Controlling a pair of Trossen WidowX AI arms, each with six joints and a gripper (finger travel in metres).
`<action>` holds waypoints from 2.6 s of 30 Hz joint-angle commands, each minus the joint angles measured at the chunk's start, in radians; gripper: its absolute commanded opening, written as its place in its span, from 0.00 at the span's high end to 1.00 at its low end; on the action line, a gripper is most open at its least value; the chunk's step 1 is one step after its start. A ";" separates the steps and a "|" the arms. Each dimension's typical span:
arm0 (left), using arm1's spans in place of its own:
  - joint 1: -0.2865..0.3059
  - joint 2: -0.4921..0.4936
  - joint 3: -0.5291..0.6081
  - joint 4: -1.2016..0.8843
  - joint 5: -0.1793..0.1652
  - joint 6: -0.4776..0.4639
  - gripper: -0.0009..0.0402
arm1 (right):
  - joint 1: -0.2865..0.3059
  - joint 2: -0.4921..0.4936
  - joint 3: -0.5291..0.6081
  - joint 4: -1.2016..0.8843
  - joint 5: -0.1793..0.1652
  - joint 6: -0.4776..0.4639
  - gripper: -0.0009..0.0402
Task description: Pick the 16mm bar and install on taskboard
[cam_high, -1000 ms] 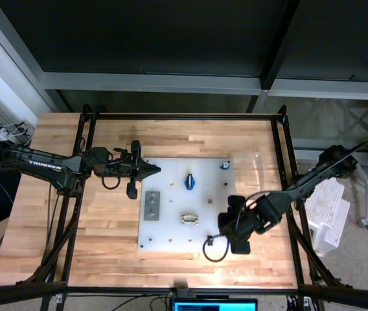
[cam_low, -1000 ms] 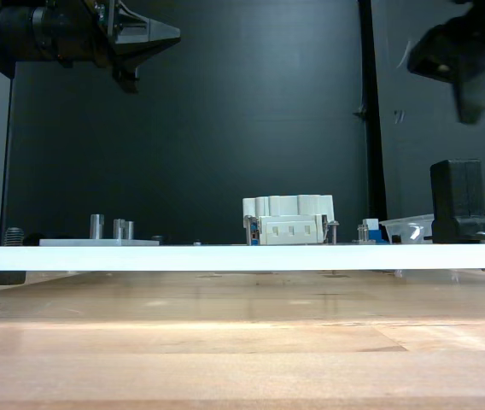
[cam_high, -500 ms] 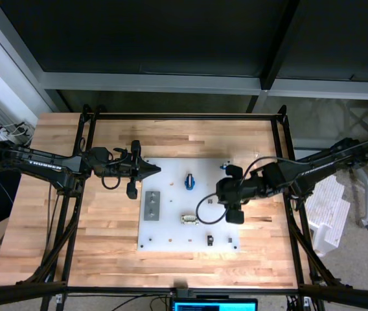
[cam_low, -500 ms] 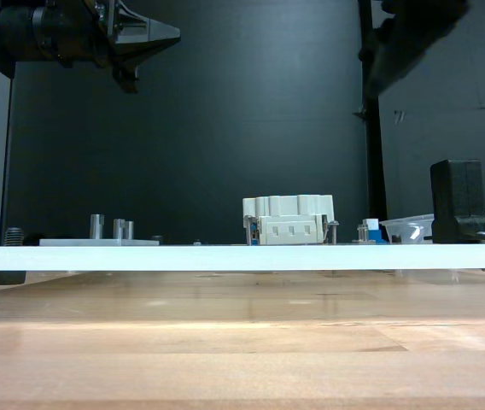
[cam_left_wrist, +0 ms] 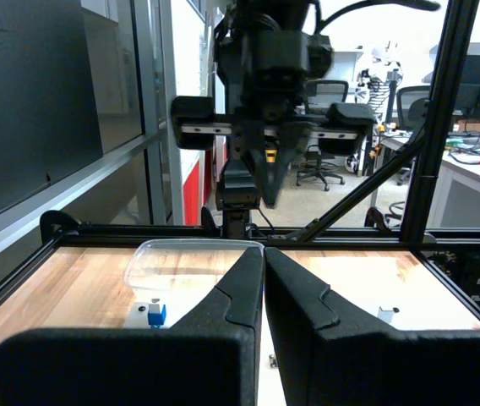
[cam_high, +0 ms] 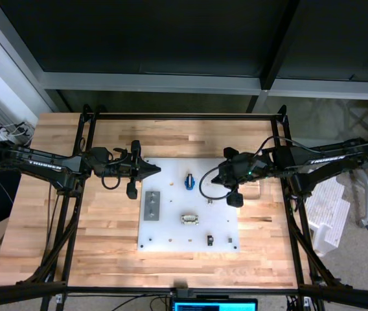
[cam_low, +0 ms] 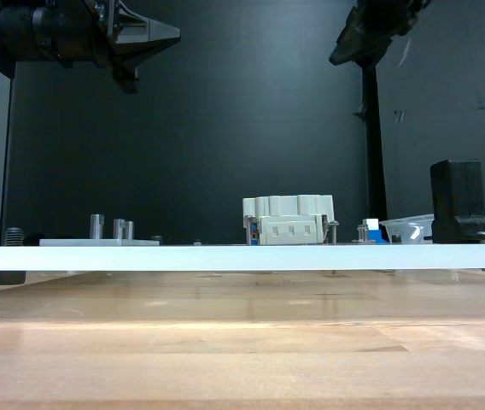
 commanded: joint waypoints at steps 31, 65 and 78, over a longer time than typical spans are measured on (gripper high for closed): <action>0.000 0.000 0.000 0.000 0.000 0.000 0.98 | -0.190 -0.076 -0.301 0.666 -0.229 -0.122 0.98; 0.000 0.000 0.000 0.000 0.000 0.000 0.98 | -0.183 -0.076 -0.484 1.116 -0.182 -0.025 0.98; 0.000 0.000 0.000 0.000 0.000 0.000 0.98 | -0.179 -0.076 -0.512 1.166 -0.183 -0.015 0.98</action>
